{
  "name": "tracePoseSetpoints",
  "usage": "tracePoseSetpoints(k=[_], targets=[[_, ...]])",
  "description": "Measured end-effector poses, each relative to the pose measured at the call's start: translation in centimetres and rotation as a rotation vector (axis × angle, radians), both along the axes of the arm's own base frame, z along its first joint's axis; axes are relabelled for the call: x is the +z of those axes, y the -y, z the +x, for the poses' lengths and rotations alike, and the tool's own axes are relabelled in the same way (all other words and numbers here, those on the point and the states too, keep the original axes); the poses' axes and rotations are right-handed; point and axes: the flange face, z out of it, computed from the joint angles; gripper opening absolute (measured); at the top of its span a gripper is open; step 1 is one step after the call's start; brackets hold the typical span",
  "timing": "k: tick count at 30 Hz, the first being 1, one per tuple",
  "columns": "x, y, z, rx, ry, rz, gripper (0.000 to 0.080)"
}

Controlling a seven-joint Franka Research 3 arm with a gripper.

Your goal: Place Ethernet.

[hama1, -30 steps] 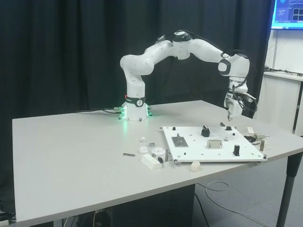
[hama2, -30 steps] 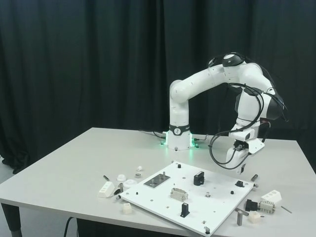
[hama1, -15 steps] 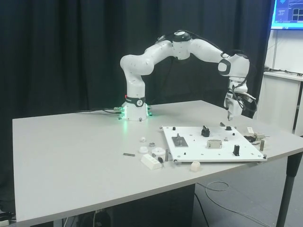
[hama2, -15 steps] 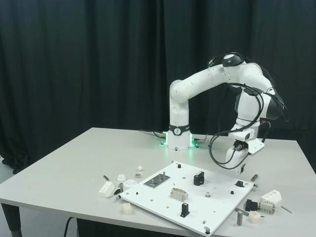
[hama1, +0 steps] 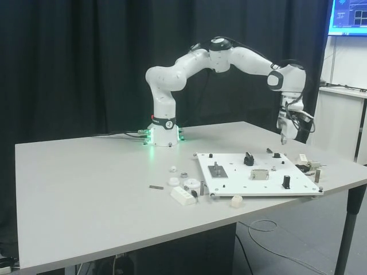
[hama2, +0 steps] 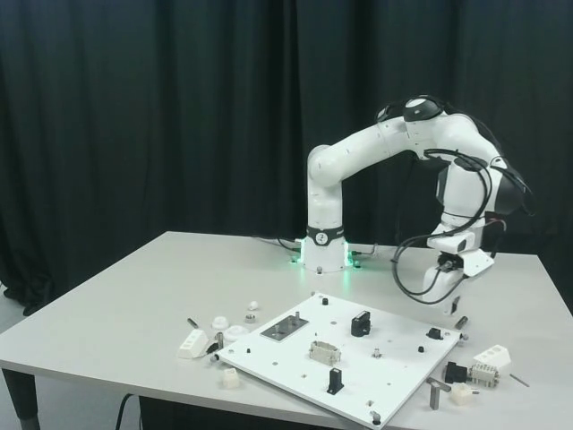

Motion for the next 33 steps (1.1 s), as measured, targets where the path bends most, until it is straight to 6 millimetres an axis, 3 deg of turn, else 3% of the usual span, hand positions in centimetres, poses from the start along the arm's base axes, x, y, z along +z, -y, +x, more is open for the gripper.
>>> tracePoseSetpoints(k=[17, 33], targets=[[-1.4, -5.9, -1.8, -0.028, -0.014, 0.019, 0.0078], [-2.4, -7.5, -2.5, -0.044, -0.015, 0.017, 0.0078]])
